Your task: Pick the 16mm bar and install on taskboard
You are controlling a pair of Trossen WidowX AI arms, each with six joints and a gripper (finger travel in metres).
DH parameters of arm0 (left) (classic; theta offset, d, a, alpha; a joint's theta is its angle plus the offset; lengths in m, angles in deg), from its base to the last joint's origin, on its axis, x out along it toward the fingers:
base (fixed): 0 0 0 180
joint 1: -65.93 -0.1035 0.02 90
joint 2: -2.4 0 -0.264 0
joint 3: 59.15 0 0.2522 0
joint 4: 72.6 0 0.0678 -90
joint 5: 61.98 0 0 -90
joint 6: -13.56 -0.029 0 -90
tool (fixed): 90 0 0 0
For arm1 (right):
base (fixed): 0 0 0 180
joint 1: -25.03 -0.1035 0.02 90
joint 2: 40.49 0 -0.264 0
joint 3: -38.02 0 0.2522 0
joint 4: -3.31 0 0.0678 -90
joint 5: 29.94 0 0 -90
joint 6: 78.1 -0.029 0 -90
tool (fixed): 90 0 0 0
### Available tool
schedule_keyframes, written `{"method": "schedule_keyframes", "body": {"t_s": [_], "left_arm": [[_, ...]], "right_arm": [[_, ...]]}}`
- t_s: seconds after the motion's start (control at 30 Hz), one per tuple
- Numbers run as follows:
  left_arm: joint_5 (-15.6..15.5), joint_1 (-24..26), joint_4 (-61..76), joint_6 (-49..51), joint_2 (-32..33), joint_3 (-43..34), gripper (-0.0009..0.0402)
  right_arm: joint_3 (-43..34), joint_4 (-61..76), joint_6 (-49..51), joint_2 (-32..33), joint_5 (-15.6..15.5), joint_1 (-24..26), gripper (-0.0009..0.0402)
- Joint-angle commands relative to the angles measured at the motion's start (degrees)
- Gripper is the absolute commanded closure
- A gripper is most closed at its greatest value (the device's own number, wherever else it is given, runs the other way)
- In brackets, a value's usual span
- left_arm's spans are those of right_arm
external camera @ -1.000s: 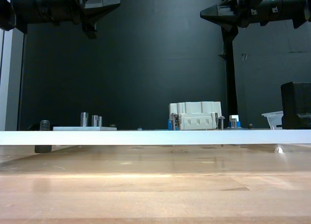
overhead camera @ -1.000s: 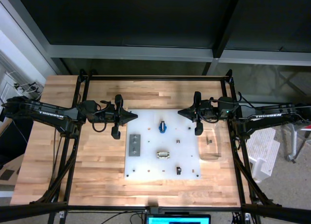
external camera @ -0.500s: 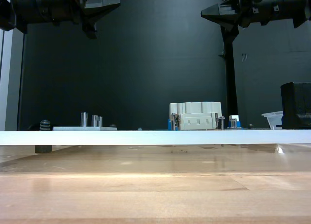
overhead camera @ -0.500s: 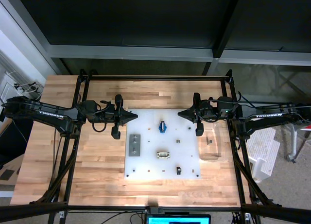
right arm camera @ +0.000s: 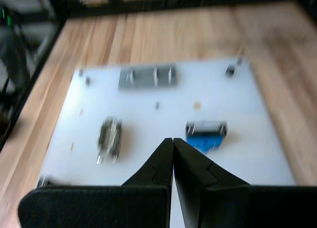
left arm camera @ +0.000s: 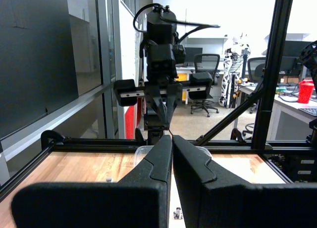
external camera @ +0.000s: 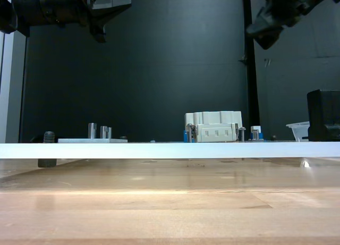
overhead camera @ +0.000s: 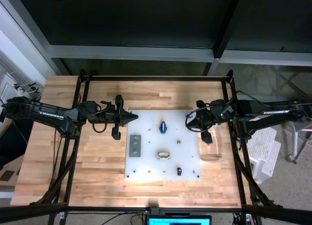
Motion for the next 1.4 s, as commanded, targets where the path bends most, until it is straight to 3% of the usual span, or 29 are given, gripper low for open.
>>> {"method": "schedule_keyframes", "body": {"t_s": [0.03, 0.47, 0.8, 1.4], "left_arm": [[0.00, 0.00, 0.00, 0.00, 0.00, -0.02, 0.0393], [0.02, -0.02, -0.02, 0.00, 0.00, -0.02, 0.0393], [0.02, -0.02, 0.00, 0.00, 0.00, -0.02, 0.0393], [0.02, 0.00, -0.02, 0.00, 0.00, -0.02, 0.0393]], "right_arm": [[-2.40, 8.22, -0.11, 1.25, 0.11, -1.05, 0.0393], [-5.73, 29.40, -0.28, 2.93, 0.50, -2.40, 0.0393], [-5.03, 39.47, -4.96, 3.19, 0.57, -7.96, 0.0381], [0.66, 38.53, -9.75, 5.84, 5.01, -13.64, 0.0164]]}}
